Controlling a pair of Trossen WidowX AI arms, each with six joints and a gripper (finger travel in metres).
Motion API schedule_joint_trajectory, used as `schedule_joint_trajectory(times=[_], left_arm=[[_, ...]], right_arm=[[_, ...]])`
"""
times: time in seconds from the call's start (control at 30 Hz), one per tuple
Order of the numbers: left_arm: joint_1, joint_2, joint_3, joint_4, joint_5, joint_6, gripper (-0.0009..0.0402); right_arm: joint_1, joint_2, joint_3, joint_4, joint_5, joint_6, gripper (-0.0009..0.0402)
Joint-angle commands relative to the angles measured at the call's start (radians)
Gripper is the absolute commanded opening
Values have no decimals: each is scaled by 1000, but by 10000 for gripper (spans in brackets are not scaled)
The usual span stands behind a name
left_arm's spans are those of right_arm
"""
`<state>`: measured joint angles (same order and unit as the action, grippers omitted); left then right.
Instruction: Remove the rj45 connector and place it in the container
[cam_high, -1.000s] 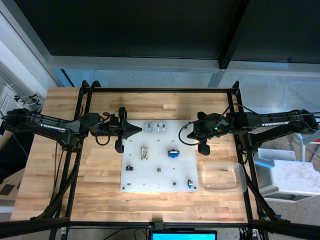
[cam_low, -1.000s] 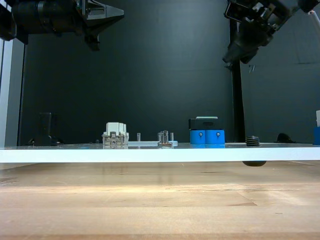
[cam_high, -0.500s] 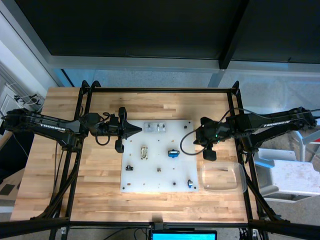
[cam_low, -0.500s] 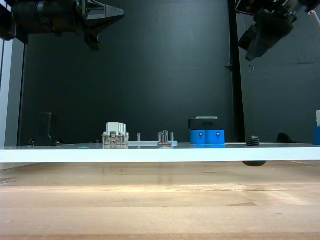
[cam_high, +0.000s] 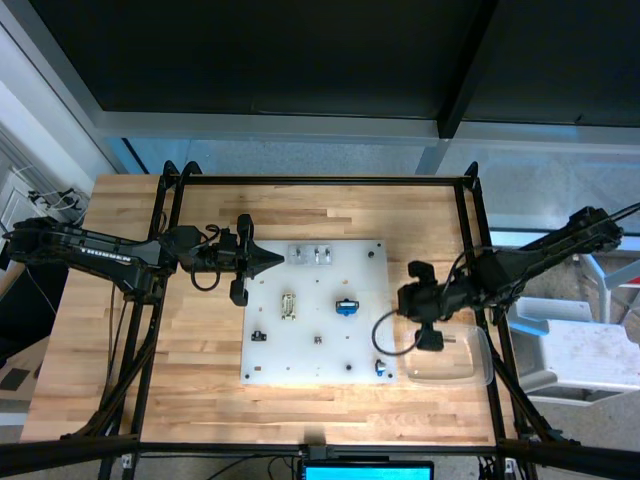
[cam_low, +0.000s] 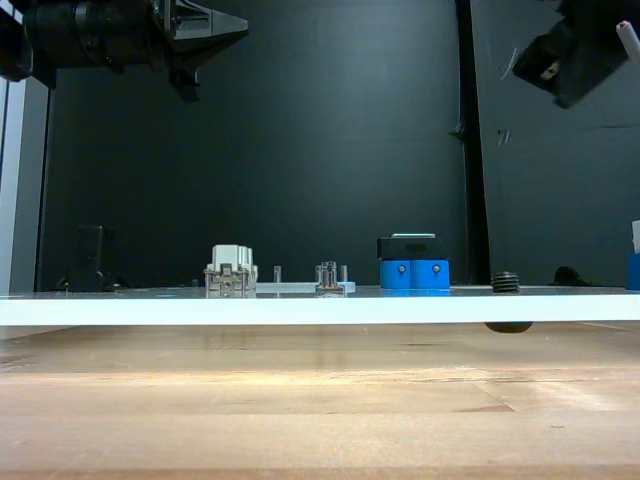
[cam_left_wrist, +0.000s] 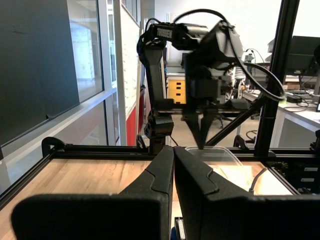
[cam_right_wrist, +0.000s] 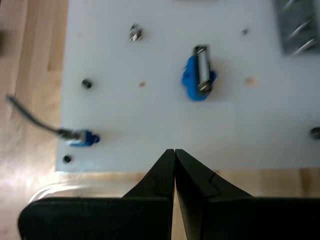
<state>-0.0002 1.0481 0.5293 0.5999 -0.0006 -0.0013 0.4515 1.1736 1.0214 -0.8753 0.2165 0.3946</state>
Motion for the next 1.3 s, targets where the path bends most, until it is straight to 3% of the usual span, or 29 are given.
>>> schedule_joint_trajectory(times=[0.03, 0.6, 0.9, 1.13, 1.3], left_arm=[[0, 0, 0, 0, 0, 0, 0], [0, 1, 0, 0, 0, 0, 0], [0, 1, 0, 0, 0, 0, 0], [0, 1, 0, 0, 0, 0, 0], [0, 0, 0, 0, 0, 0, 0]], right_arm=[[48, 19, -2, 1, 2, 49, 0], [226, 148, 34, 5, 5, 271, 0], [262, 235, 100, -2, 54, 332, 6], [276, 286, 107, -1, 59, 360, 82], [286, 302, 107, 10, 108, 368, 152]])
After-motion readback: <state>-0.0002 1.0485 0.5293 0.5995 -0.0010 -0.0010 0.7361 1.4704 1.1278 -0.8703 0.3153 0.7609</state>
